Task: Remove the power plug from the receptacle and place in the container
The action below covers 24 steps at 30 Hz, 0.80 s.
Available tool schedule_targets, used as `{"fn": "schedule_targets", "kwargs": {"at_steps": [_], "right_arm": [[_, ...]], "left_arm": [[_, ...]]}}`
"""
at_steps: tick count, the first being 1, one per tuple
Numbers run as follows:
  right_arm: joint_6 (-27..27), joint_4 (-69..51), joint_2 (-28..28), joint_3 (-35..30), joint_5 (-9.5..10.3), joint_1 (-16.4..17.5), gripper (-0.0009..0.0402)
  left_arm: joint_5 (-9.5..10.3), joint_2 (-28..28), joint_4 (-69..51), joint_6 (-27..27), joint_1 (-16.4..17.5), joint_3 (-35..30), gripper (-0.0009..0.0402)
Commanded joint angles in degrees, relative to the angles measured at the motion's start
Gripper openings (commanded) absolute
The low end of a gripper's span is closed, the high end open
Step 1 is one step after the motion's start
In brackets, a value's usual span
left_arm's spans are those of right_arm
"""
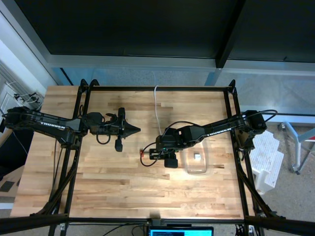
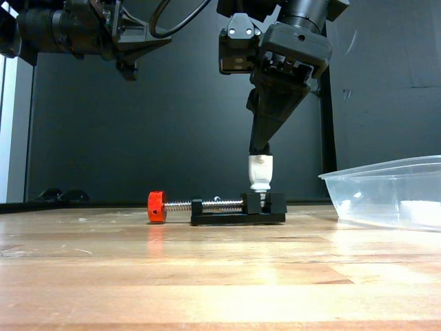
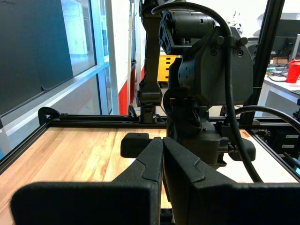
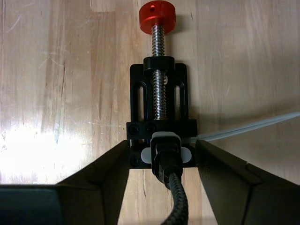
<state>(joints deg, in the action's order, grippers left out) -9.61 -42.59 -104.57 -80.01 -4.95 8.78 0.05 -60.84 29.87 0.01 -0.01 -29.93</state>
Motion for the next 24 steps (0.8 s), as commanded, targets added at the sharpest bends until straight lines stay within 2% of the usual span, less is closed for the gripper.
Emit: {"fn": "schedule_targets", "kwargs": {"at_steps": [1,20,24], "right_arm": [[0.04,-0.26,0.11,0.04,0.00,0.00,0.0154],[0.07,-0.20,0.11,0.07,-0.02,0.00,0.0002],[0.09,-0.20,0.13,0.04,-0.02,0.00,0.0005]], "left_arm": [[-0.02,-0.02,0.00,0.00,0.00,-0.02,0.0000],[-0.02,-0.02,0.00,0.00,0.02,-0.02,0.0000],[0.00,-0.02,0.00,0.00,0.00,-0.02,0.0000]]}}
